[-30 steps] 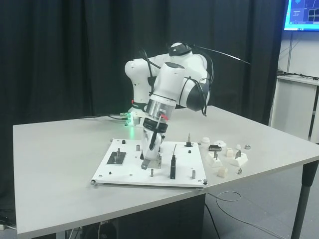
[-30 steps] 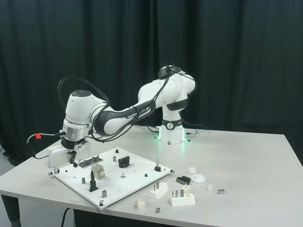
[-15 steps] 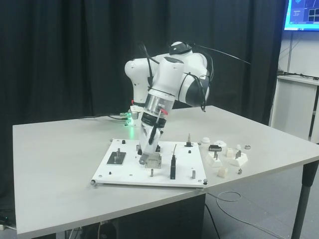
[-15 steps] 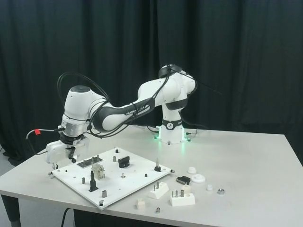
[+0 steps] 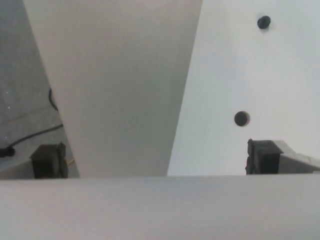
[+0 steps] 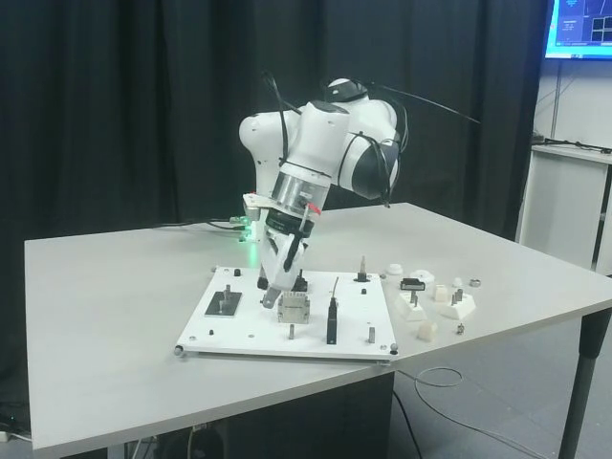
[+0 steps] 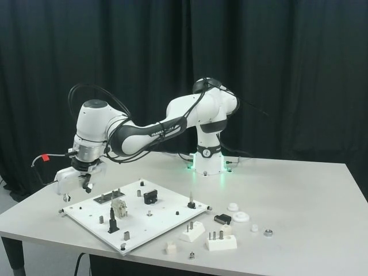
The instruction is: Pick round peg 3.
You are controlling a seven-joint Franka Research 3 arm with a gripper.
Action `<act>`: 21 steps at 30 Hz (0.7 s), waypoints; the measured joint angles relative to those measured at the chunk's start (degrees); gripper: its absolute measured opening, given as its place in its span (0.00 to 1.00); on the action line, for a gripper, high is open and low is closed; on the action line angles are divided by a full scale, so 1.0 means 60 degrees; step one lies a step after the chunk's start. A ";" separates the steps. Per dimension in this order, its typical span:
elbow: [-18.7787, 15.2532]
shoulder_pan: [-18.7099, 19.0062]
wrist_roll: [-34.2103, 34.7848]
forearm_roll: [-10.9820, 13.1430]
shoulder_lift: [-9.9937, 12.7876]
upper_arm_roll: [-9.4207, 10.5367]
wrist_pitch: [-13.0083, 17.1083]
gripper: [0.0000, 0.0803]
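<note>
A white board [image 6: 249, 325] on the grey table carries several small grey pegs, such as one near its front edge [image 6: 289, 331] and one near its back edge [image 6: 264, 283]; I cannot tell which is round peg 3. My gripper [image 6: 273, 297] hangs tilted just above the board's middle, beside a metal block [image 6: 294, 307]. From the second room view my gripper [image 7: 76, 192] is over the board's far-left corner. In the wrist view my gripper [image 5: 155, 157] is open, its black fingertips [image 5: 262, 155] wide apart with nothing between them. Below lie the board [image 5: 240, 75] with two holes and the table strip.
A tall black part [image 6: 330, 320] and a thin pin [image 6: 362, 268] stand on the board. White fixture blocks [image 6: 449, 301], a black connector [image 6: 413, 283] and small loose parts lie right of the board. The arm's base [image 7: 208, 161] glows green at the back.
The arm has lifted and swung the gripper up and away from the metal block, toward the board's far-left side. Nothing was taken hold of.
</note>
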 joint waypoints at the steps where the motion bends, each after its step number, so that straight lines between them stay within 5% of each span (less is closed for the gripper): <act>1: 0.0000 0.0004 -0.0058 0.0000 0.0000 -0.0012 -0.0041 1.00; 21: 0.0157 0.0615 0.0149 0.0001 -0.0118 -0.0246 -0.1783 1.00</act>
